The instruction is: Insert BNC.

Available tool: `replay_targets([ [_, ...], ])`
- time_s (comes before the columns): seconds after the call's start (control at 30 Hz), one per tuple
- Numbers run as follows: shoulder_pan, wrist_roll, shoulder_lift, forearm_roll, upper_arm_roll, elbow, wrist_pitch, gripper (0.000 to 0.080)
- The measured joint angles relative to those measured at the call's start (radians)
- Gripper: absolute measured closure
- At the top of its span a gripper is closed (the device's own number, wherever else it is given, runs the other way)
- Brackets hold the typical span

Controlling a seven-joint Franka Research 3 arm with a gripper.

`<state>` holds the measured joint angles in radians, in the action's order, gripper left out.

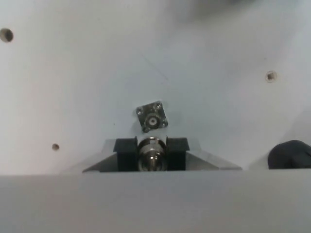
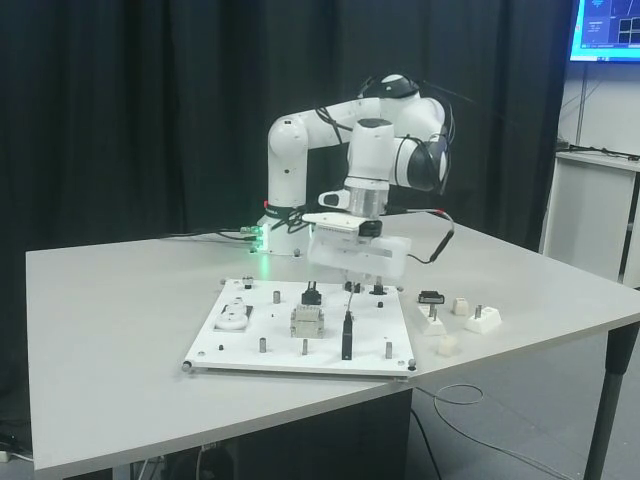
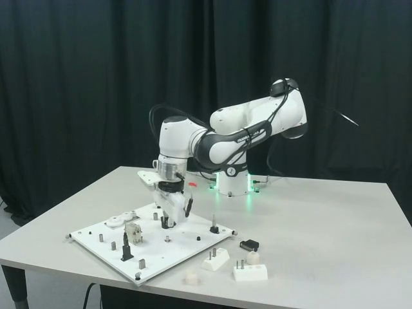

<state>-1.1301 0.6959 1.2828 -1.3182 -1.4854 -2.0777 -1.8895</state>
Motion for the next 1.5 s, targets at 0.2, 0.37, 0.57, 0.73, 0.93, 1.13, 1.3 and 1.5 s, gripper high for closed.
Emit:
replay_targets([
  [0.2,-0.006,0.021,-0.003,0.011,-0.009,0.002,0.000,0.0682],
  [0.37,-0.006,0.029,-0.004,0.012,-0.014,0.003,0.000,0.0682],
  [0.57,-0.003,0.026,-0.004,0.012,-0.021,0.005,-0.003,0.0682],
  [0.73,0.002,0.016,-0.004,0.014,-0.027,0.010,-0.008,0.0682],
  [0.93,0.020,0.005,-0.004,0.016,-0.029,0.024,-0.014,0.0682],
  [1.13,0.050,-0.014,-0.004,0.016,-0.029,0.052,-0.015,0.0682],
  [1.3,0.078,-0.088,-0.005,0.016,-0.029,0.076,-0.011,0.0682],
  [1.5,0.107,-0.111,-0.009,0.015,-0.038,0.096,0.011,0.0682],
])
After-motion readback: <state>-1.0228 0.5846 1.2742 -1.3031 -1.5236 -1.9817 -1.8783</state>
